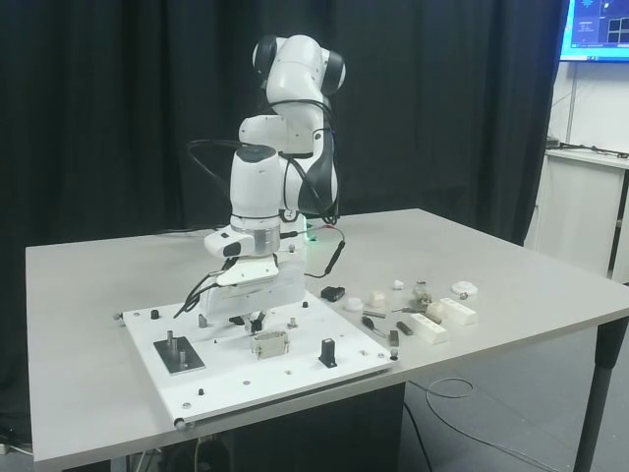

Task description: Remove square peg 1.

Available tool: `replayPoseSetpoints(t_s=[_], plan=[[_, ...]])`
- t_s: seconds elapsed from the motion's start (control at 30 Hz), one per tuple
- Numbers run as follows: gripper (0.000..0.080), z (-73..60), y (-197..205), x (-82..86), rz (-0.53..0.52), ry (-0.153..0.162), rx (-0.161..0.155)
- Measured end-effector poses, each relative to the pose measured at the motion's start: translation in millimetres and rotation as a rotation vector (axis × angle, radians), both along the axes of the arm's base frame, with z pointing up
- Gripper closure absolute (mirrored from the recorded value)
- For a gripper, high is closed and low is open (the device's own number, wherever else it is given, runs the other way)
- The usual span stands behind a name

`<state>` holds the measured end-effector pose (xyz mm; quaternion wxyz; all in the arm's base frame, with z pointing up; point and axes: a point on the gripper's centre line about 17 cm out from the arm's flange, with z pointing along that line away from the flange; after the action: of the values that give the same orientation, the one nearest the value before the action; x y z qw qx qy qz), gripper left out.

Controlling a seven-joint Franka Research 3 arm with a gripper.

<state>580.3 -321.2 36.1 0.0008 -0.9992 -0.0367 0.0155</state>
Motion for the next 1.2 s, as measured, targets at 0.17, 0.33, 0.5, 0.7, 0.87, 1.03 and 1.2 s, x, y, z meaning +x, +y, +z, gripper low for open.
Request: replayPoseSetpoints(t_s=[0.17,0.33,0.5,0.7,0.87,1.03,1.2], plan=[[0.0752,0.1,0.2,-0.1,-0.001,0.000,0.001],[0.0770,0.1,0.1,-0.2,-0.002,0.000,0.001],[0.0770,0.4,-0.2,-0.3,-0.002,0.000,0.001],[0.0770,1.8,-0.3,-0.2,-0.002,-0.001,0.001],[0.0772,4.3,-0.3,-0.2,0.005,-0.001,0.003],[0.0772,6.7,-0.3,-0.2,0.009,-0.001,0.004],[0.0772,9.0,-0.3,-0.4,0.012,-0.001,0.004]])
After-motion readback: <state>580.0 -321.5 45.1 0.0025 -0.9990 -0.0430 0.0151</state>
